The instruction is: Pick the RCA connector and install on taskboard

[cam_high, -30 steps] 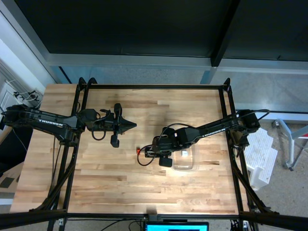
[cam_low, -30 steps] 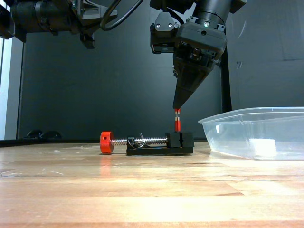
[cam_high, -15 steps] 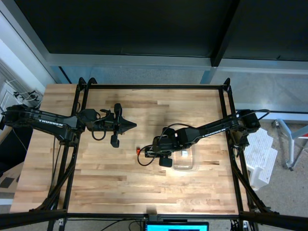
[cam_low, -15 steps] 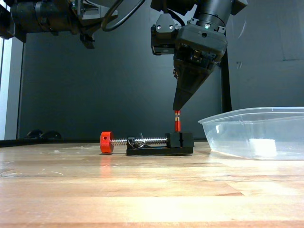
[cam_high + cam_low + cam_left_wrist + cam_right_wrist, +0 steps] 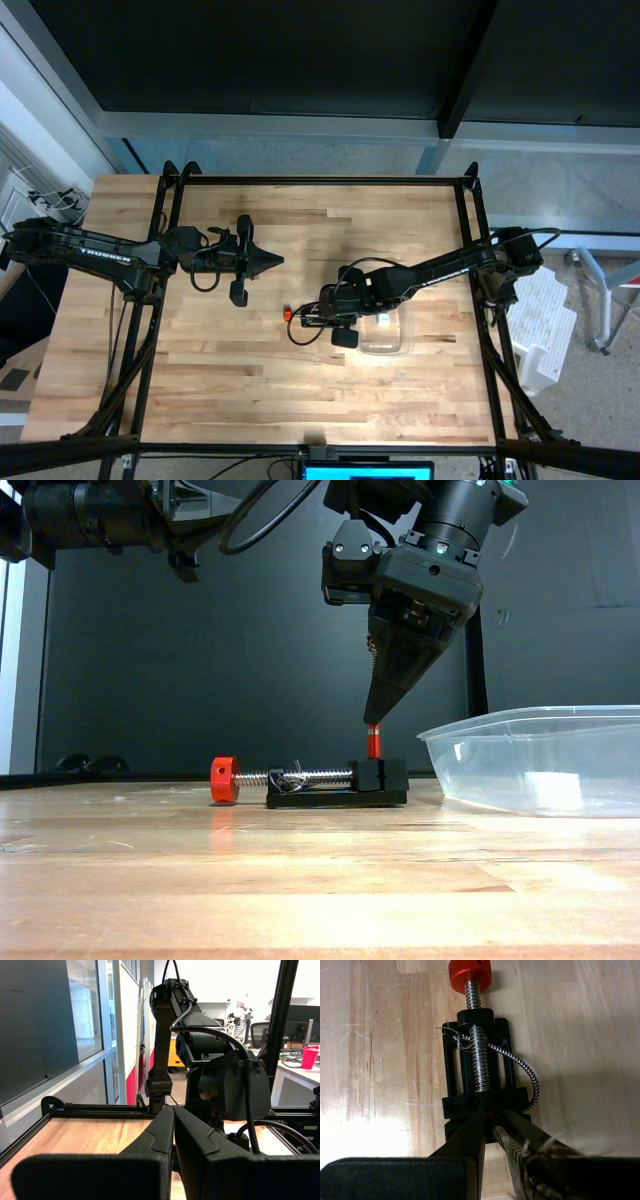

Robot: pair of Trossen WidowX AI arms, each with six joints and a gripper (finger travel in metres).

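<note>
The taskboard (image 5: 335, 795) is a small black block with a red knob (image 5: 224, 779) on a threaded rod, lying mid-table (image 5: 308, 318). The RCA connector (image 5: 374, 744), red-sleeved, stands upright on the block's end away from the knob. My right gripper (image 5: 373, 720) points straight down onto it, its fingertips closed over the plug's top. In the right wrist view the fingers (image 5: 470, 1135) pinch a red sliver at the taskboard (image 5: 451, 1060) end. My left gripper (image 5: 275, 261) hovers far to the left, its fingers pressed together (image 5: 173, 1110) and holding nothing.
A clear plastic tray (image 5: 540, 755) sits just right of the block, holding a small whitish square piece (image 5: 555, 788). A braided black-and-white cable (image 5: 530, 1075) loops from the board's rod towards the fingers. Black frame rails (image 5: 320, 181) border the table.
My right gripper has come down a little, so its tips now cover the connector's gold top that showed below them before. The left arm and the board have not moved.
</note>
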